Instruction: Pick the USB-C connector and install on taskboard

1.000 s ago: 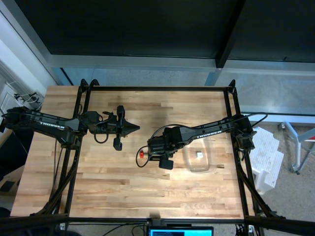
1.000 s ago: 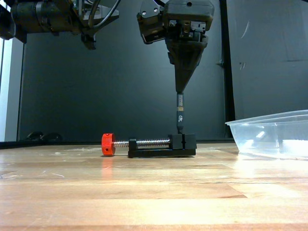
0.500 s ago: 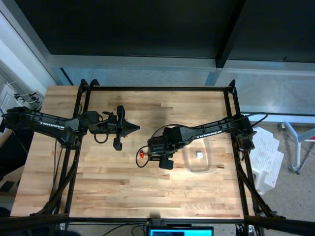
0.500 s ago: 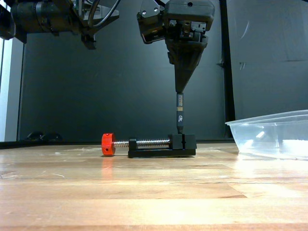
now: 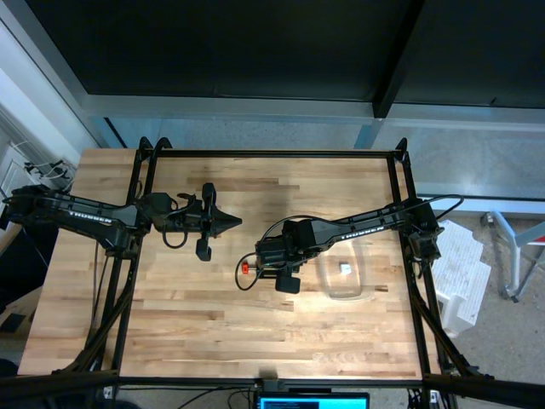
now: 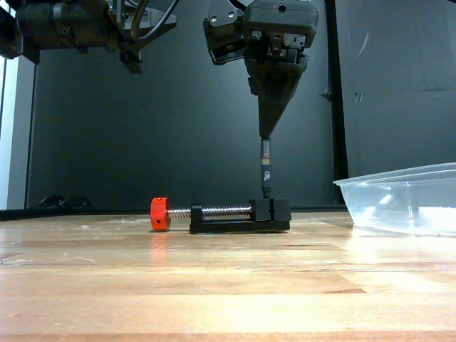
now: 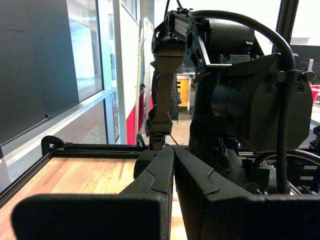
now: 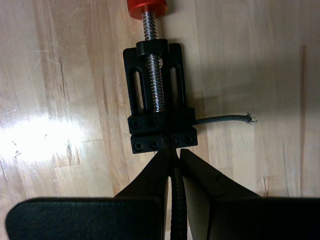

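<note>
The taskboard [image 6: 239,217], a small black block with a spring screw and an orange-red knob [image 6: 159,214], lies on the wooden table. My right gripper [image 6: 266,137] points straight down over the block's end away from the knob, shut on the USB-C connector [image 6: 266,174]. The connector hangs upright with its lower tip at the block's top. In the right wrist view the fingers [image 8: 155,172] close on the dark stem just short of the taskboard [image 8: 150,142]. My left gripper [image 5: 235,222] hovers shut and empty to the left, above the table.
A clear plastic tray [image 6: 399,203] stands right of the taskboard, with a small white square piece [image 5: 345,267] inside. A thin braided cable end [image 8: 225,119] sticks out sideways from the block. A black metal frame [image 5: 272,154] runs around the table.
</note>
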You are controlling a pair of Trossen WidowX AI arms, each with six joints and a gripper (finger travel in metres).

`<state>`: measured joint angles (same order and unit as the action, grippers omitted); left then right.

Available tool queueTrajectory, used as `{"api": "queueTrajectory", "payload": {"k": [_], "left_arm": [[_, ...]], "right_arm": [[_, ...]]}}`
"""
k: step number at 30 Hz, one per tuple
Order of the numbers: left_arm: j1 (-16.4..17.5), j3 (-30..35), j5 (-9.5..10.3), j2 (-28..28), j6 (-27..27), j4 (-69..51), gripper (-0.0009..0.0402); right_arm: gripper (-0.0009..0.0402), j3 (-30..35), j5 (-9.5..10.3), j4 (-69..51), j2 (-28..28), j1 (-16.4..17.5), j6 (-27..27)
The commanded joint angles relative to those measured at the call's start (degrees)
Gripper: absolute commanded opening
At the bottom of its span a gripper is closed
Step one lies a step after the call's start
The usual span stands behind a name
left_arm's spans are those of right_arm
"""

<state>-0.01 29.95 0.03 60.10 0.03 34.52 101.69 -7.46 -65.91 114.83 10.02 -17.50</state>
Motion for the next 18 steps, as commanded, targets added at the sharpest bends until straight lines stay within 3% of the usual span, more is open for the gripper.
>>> {"api": "queueTrajectory", "payload": {"k": [1, 18], "left_arm": [[0.02, 0.0, 0.0, 0.02, 0.0, 0.0, 0.0], [0.02, 0.0, 0.0, 0.02, 0.0, 0.02, 0.0]], "right_arm": [[0.0, -0.02, 0.13, -0.2, 0.0, 0.0, -0.35], [0.0, -0.02, 0.15, -0.02, -0.09, -0.02, -2.05]]}}
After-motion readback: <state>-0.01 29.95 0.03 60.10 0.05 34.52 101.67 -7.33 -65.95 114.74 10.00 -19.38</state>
